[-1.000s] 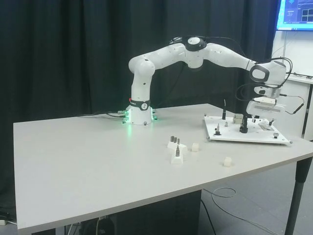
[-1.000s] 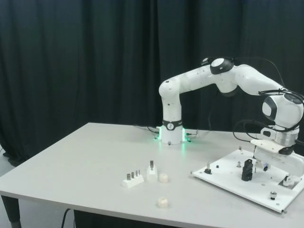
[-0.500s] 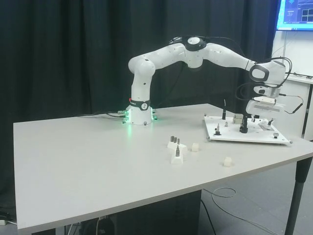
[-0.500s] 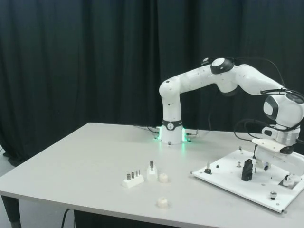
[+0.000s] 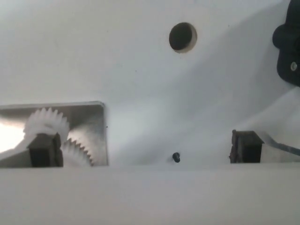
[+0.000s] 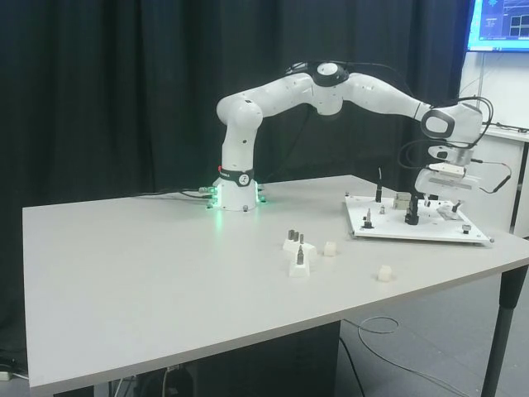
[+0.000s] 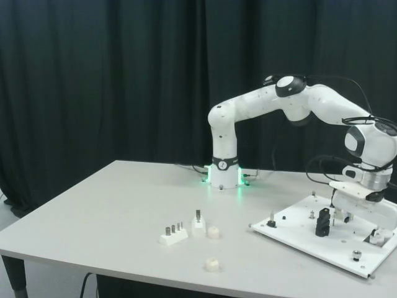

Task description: Insert small gear.

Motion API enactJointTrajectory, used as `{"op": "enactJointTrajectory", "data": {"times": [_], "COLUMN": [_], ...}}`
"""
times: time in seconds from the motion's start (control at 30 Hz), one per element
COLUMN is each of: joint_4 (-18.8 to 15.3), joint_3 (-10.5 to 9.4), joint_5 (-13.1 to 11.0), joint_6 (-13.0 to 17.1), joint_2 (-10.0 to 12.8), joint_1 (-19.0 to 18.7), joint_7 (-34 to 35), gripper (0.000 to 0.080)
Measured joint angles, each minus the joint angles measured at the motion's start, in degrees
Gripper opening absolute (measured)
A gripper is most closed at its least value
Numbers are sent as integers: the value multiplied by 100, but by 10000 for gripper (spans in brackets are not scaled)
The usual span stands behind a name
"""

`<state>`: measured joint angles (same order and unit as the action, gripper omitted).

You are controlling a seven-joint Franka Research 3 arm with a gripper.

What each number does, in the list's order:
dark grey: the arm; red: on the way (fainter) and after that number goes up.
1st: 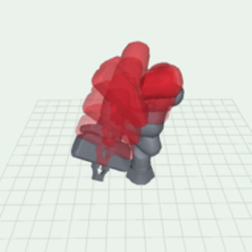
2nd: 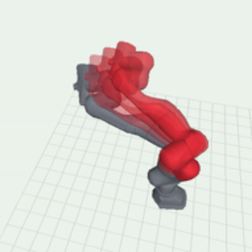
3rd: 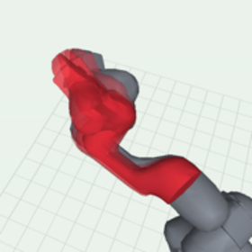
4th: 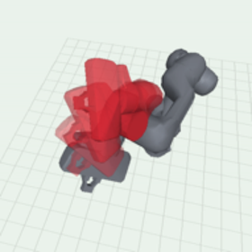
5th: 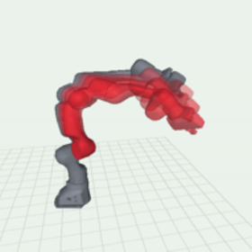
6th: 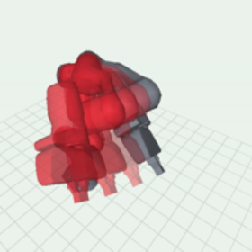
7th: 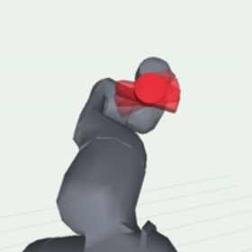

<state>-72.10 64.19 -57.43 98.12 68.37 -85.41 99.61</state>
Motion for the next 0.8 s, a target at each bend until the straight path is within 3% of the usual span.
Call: {"op": "enactJointTrajectory", "data": {"times": [0.8], "joint_4": [-1], "joint_3": [46], "joint_5": [49], "joint_6": [-11], "joint_2": [-36], "joint_1": [-27], "joint_7": [-16], "gripper": [800]}}
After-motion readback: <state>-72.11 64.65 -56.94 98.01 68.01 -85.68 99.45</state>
